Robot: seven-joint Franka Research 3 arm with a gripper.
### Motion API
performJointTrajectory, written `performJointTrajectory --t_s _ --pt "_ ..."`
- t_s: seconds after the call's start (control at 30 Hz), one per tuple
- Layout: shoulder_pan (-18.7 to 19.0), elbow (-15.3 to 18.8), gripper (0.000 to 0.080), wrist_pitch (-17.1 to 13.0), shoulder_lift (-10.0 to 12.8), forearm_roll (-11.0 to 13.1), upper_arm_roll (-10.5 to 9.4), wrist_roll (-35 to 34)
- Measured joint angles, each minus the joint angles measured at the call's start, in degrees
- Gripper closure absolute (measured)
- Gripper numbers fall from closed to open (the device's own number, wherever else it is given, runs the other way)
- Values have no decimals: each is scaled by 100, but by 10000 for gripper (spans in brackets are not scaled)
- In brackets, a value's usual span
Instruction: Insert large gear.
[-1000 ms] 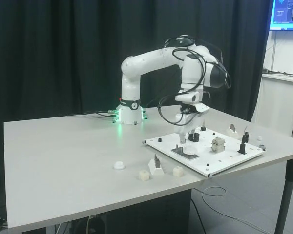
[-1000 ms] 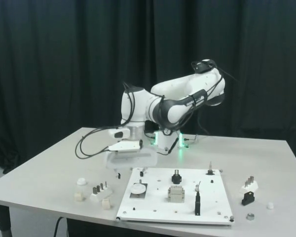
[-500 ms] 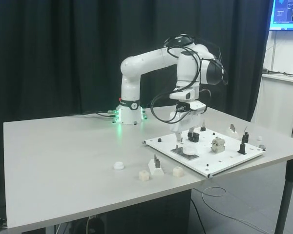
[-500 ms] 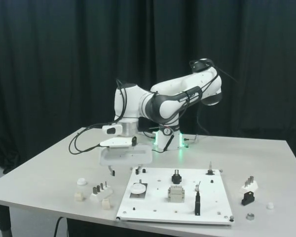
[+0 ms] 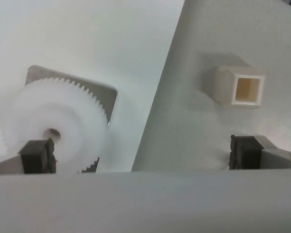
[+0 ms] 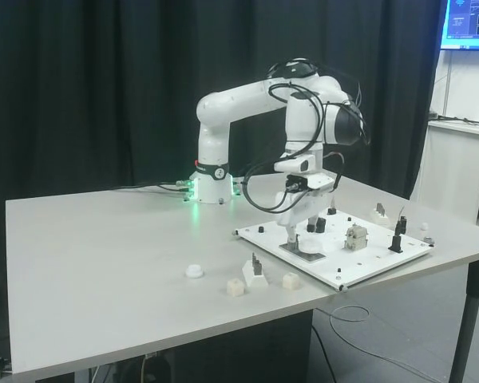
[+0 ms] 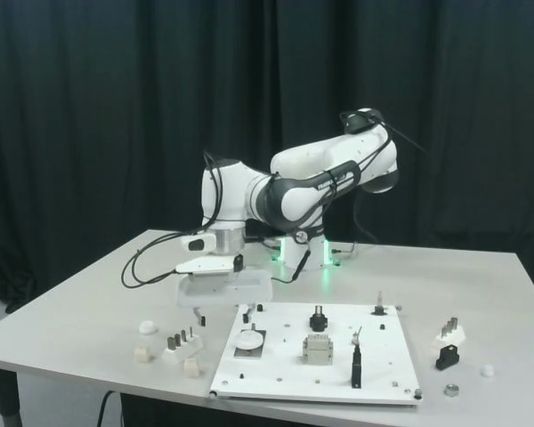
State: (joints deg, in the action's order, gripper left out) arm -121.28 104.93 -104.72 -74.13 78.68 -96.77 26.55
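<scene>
The large white gear [image 5: 58, 124] lies flat on a grey metal plate [image 5: 104, 92] at the corner of the white board [image 7: 374, 356]. The same gear [image 7: 247, 338] [image 6: 311, 242] is visible in both room views. My gripper [image 5: 141, 154] hangs low over the board's edge, open wide, with nothing between its fingers. One black fingertip [image 5: 37, 156] is over the gear's hub and the other fingertip [image 5: 245, 151] is over the bare table beside the board. The gripper [image 7: 224, 318] [image 6: 297, 231] points straight down.
Off the board near the gripper are a small cube with a square hole [image 5: 240, 90], a white peg holder [image 7: 180, 342], a second cube [image 7: 141, 353] and a white round part [image 7: 148, 327]. The board carries black fixtures [image 7: 319, 318]. More small parts [image 7: 445, 358] lie past its far side.
The arm has swung across the board toward the gear's corner and come lower. The gripper now straddles the board's edge above the gear. It has stayed open.
</scene>
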Motion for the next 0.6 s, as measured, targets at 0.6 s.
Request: performJointTrajectory --t_s 0.6 --pt "0 0 3 -185 -32 0 -222 196"
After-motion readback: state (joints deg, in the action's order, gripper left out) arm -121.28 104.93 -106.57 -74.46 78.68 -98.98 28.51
